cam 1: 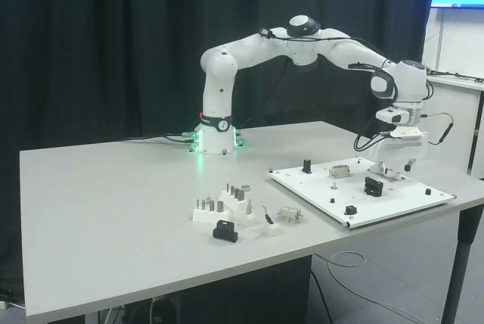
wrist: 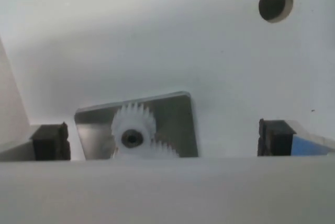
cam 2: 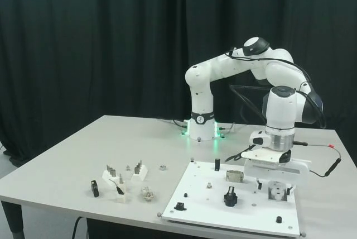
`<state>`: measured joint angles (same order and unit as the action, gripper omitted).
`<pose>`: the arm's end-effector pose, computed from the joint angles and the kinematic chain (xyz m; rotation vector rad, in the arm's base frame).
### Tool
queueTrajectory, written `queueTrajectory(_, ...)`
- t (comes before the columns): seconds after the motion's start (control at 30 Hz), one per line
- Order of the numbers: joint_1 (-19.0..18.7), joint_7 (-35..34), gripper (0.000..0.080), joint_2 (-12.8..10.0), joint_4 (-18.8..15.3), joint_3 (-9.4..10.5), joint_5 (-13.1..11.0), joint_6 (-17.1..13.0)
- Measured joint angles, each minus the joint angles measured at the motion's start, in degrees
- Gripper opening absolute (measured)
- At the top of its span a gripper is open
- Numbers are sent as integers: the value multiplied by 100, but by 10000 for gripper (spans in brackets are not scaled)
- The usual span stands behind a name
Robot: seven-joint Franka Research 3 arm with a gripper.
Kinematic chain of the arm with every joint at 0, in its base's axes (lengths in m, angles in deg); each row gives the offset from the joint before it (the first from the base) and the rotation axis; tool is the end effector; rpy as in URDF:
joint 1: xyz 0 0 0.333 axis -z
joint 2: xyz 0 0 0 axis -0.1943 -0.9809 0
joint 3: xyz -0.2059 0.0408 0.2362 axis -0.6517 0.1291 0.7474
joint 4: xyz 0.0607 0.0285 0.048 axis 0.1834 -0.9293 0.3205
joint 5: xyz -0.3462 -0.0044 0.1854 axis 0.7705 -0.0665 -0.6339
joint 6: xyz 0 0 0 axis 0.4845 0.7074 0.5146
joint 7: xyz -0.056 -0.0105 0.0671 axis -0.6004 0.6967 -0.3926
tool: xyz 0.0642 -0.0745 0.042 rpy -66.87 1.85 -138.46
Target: Pick bolt 4.
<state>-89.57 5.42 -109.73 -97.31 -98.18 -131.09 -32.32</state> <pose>0.6003 0.3485 0.2292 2.7906 -1.3977 -0.0069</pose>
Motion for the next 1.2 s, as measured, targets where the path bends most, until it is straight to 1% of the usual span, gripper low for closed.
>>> queueTrajectory(0.87, -18, -177, 800, 35, -103, -31, 0, -4)
queueTrajectory(1.03, -38, -239, 800, 37, -128, -97, 6, 38)
queueTrajectory(1.2, -73, -353, 800, 38, -193, -227, 21, 211)
